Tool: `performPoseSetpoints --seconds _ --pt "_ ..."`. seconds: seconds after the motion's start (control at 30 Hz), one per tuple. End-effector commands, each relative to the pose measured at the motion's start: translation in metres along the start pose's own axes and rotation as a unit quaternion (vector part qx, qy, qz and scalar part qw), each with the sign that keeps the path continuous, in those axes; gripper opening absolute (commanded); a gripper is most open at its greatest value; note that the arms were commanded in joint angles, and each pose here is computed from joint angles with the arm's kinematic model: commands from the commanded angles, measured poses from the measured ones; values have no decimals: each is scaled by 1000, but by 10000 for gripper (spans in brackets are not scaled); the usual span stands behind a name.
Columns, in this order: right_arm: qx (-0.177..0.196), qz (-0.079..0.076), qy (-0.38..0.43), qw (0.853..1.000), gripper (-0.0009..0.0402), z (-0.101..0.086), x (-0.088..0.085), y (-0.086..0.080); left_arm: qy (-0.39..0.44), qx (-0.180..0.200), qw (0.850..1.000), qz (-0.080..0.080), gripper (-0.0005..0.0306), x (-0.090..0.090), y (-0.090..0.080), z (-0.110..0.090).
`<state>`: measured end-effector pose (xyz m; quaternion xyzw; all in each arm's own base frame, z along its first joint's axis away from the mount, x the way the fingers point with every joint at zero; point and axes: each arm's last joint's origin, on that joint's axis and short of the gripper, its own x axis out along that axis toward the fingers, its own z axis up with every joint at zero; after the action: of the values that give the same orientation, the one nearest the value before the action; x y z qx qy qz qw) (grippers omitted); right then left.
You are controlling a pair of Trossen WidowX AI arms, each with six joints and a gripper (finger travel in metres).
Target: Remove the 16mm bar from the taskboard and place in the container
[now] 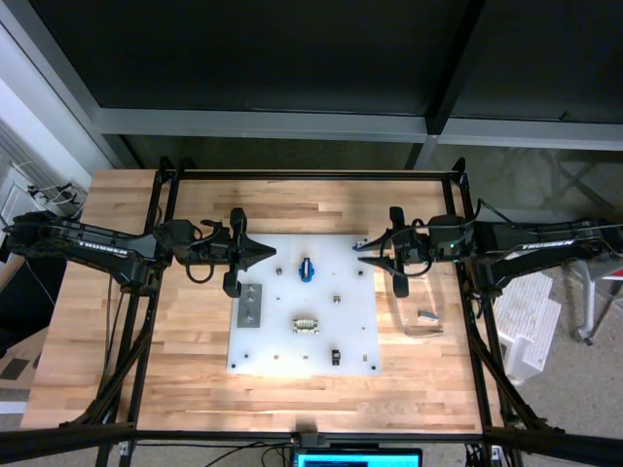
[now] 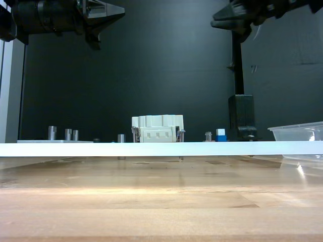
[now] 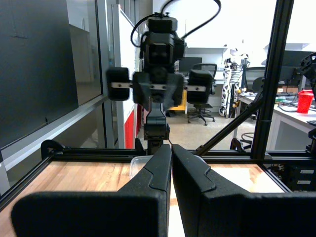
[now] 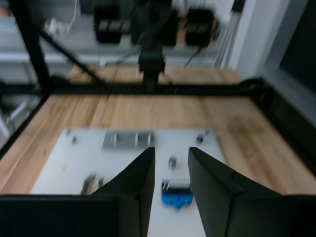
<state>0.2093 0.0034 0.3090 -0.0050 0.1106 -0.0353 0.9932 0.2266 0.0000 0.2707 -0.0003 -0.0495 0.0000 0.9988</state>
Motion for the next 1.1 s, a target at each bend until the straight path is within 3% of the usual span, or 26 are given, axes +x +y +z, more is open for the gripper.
performPoseSetpoints --seconds 0.03,0.13,0.23,0.4,1.1 --pt "1 -1 -37 999 65 -3 3 -6 0 0 1000 0 0 0 0 0" --pt "3 17 -66 998 51 -8 6 -11 0 0 1000 0 0 0 0 0" --pt "5 6 -90 996 34 -13 7 -16 0 0 1000 0 0 0 0 0" --pt "8 6 -103 995 -1 -20 7 -16 0 0 1000 0 0 0 0 0" --pt "8 5 -105 994 4 -19 7 -16 0 0 1000 0 0 0 0 0"
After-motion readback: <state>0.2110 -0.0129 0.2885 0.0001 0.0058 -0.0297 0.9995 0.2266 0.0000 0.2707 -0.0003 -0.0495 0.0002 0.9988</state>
